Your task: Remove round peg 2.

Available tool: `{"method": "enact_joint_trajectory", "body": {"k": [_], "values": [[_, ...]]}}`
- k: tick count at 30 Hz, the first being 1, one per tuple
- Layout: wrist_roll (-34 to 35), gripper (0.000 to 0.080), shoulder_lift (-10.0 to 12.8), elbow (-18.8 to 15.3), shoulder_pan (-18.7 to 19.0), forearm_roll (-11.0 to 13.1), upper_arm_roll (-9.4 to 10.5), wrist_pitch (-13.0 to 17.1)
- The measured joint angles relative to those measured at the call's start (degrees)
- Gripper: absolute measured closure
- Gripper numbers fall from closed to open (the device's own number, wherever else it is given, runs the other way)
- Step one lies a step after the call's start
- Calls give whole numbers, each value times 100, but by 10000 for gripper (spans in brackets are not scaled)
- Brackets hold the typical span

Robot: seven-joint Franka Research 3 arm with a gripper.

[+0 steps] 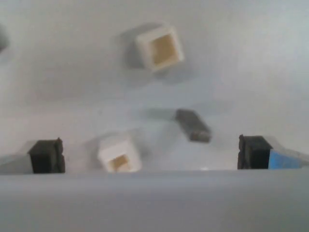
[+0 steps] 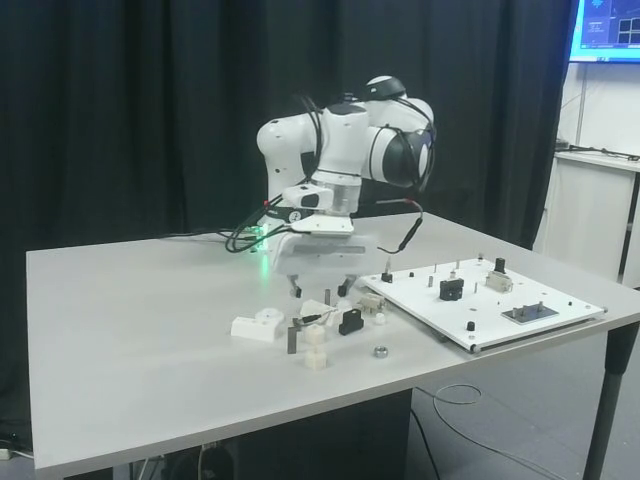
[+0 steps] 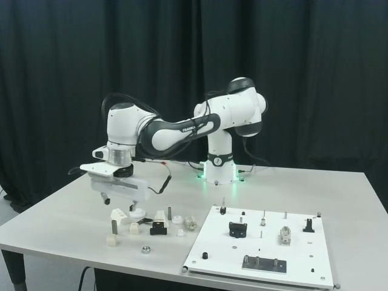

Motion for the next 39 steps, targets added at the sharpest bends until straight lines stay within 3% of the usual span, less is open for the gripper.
{"method": "enact_joint_trajectory", "body": {"k": [8,17,39], "values": [[319,3,-16,-80,306,-168,-156,-525],[647,3,-57,-432,893,-252,-295,-936],[1891,3,-163,-1407,2801,-325,-410,-947]]}}
